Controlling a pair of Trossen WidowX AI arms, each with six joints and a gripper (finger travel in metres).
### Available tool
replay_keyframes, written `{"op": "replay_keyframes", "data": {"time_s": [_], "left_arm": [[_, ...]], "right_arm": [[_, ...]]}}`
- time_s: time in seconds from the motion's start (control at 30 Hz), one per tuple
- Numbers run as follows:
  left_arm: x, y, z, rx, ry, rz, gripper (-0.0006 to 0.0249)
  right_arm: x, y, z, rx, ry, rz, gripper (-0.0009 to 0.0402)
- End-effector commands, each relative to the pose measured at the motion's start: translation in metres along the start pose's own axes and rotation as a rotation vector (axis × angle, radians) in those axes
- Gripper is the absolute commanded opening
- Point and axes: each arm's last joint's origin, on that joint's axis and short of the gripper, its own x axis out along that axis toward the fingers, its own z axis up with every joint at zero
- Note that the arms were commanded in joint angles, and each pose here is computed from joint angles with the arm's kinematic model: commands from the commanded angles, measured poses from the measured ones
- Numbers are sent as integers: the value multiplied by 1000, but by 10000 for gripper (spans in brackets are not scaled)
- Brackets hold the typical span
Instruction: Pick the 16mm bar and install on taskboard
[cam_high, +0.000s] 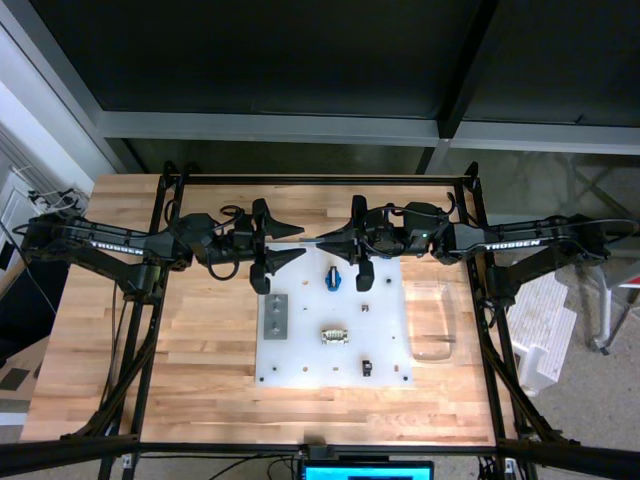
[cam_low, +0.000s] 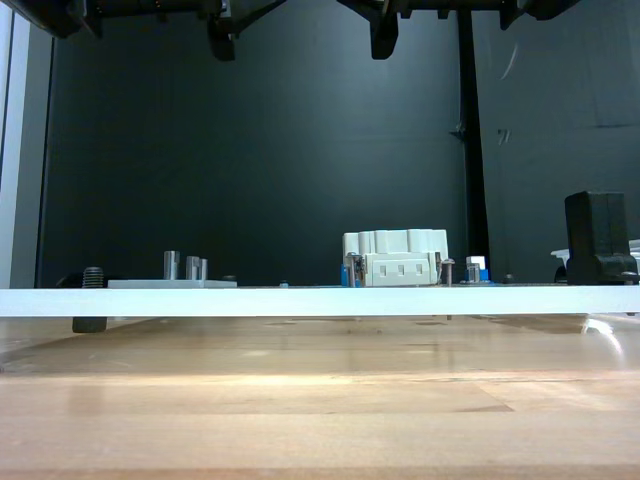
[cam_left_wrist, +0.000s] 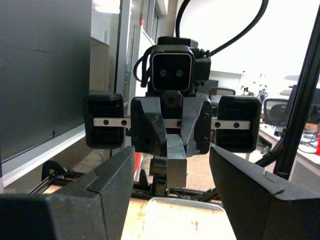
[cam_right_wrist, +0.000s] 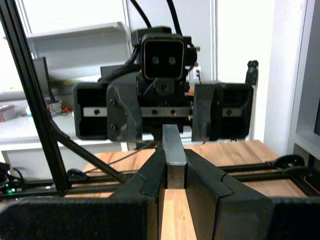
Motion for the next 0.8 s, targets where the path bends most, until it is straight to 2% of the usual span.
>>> {"op": "replay_keyframes", "data": {"time_s": [0.03, 0.17, 0.4, 0.5, 0.67, 0.8], "left_arm": [[-6, 0, 3, 4, 32, -2, 205], [-11, 0, 5, 5, 43, -17, 189], [-12, -1, 4, 12, 50, -46, 162], [-13, -1, 4, 11, 53, -69, 154], [-12, -1, 3, 11, 59, -66, 144], [-12, -1, 3, 11, 59, -66, 139]], "right_arm": [[-6, 1, 2, 3, 29, -4, 0], [-14, 1, 4, 25, 118, -27, 0], [-20, 13, 10, 60, 406, -83, 0], [-27, 20, 13, 65, 516, -130, 0], [-40, 31, 14, 75, 683, -186, 0], [-46, 40, 11, 79, 758, -172, 0]]}}
